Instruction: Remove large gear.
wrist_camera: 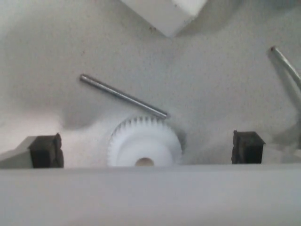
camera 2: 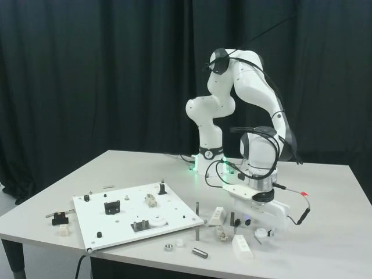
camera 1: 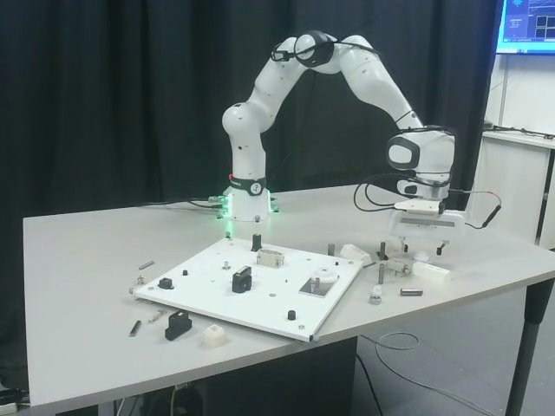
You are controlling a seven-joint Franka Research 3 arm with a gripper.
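I see the white board [camera 1: 260, 290] left of the gripper [wrist_camera: 146, 149], well apart from it. The gripper hangs over the grey table [camera 1: 87, 260], fingers spread wide and holding nothing. The large gear [wrist_camera: 144, 143] lies flat on the table between them, a thin metal pin [wrist_camera: 123, 96] just beside it.

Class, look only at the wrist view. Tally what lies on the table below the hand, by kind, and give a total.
Gears: 1, white
Metal rods: 2, one by the gear, one at the picture's edge
White blocks: 1
Total: 4
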